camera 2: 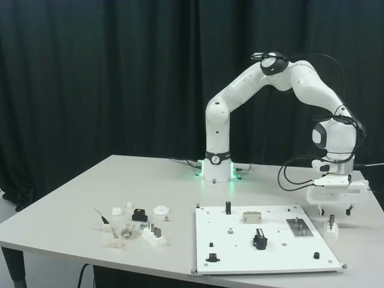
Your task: Pick round peg 4.
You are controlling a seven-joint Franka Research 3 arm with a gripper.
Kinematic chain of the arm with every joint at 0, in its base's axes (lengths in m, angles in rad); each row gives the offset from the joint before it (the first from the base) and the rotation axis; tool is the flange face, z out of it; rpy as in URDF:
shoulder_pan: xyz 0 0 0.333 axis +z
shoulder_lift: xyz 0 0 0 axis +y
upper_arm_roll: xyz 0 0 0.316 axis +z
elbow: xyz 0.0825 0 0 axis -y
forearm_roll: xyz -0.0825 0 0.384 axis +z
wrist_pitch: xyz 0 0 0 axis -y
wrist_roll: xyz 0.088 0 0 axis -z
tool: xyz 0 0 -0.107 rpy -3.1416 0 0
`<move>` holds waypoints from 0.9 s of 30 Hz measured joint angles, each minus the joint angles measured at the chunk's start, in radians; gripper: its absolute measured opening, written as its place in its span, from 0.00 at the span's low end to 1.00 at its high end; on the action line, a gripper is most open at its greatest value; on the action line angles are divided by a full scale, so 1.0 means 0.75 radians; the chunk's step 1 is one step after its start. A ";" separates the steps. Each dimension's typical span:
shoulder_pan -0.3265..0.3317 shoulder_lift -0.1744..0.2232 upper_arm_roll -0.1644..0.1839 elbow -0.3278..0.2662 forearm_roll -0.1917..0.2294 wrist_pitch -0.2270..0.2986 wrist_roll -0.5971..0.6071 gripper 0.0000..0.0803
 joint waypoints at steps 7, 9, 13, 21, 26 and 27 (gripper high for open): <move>-0.008 0.010 0.026 0.001 -0.001 0.038 0.000 1.00; -0.008 0.016 0.026 0.002 -0.001 0.039 0.000 1.00; -0.013 0.022 0.026 0.006 -0.001 0.039 0.000 0.85; -0.035 0.022 0.026 0.019 -0.011 0.037 0.000 0.62; -0.049 0.022 0.026 0.028 -0.021 0.033 -0.004 0.41; -0.051 0.022 0.026 0.030 -0.024 0.031 -0.005 0.21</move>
